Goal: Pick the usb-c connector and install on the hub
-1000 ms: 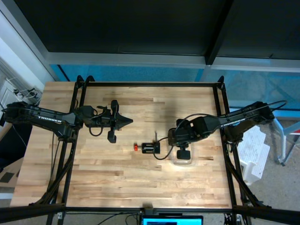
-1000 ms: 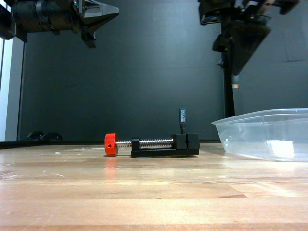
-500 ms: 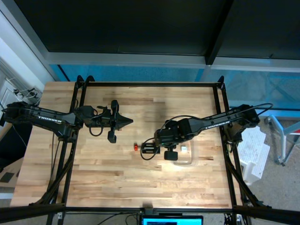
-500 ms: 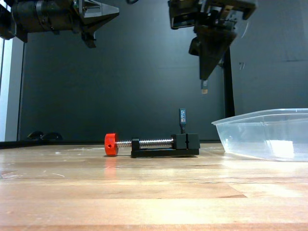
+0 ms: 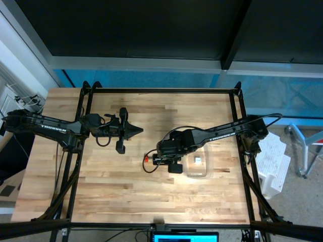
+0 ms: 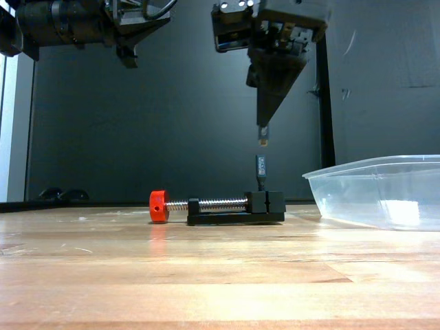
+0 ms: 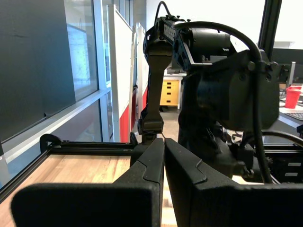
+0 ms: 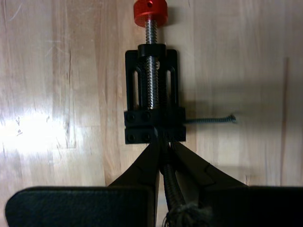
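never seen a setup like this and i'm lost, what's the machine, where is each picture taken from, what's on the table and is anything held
These are two robot arms at the edges of a wooden table. One picture looks down from above, one looks level along the tabletop, and two come from cameras on the arms' wrists. On the table sit a black vise with a red knob, the hub standing upright in it, and a clear plastic tub. The right gripper is shut on the usb-c connector, which hangs just above the hub, clear of it. The left gripper is shut, empty, raised over the table's left side.
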You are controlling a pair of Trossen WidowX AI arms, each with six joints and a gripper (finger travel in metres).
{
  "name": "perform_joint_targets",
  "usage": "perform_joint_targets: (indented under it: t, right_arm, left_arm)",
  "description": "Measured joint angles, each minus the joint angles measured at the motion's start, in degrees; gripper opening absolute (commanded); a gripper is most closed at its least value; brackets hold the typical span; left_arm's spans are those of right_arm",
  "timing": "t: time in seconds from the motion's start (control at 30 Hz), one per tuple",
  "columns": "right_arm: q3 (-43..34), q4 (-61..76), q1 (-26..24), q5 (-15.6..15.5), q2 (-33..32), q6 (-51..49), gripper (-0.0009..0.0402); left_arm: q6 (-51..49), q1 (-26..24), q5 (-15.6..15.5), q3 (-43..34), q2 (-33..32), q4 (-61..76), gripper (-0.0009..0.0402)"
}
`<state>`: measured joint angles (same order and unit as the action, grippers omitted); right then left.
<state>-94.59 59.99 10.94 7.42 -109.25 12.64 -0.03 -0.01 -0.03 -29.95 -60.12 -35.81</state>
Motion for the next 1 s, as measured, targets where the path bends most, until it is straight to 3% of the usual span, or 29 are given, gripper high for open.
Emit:
perform_joint_targets:
  t: [1.0]
  right_arm:
    - [-0.1, -0.3, -0.2, 0.0, -1.0, -1.2, 0.0]
  left_arm:
    - [0.0, 0.0, 0.0, 0.0, 0.0, 0.0, 0.0]
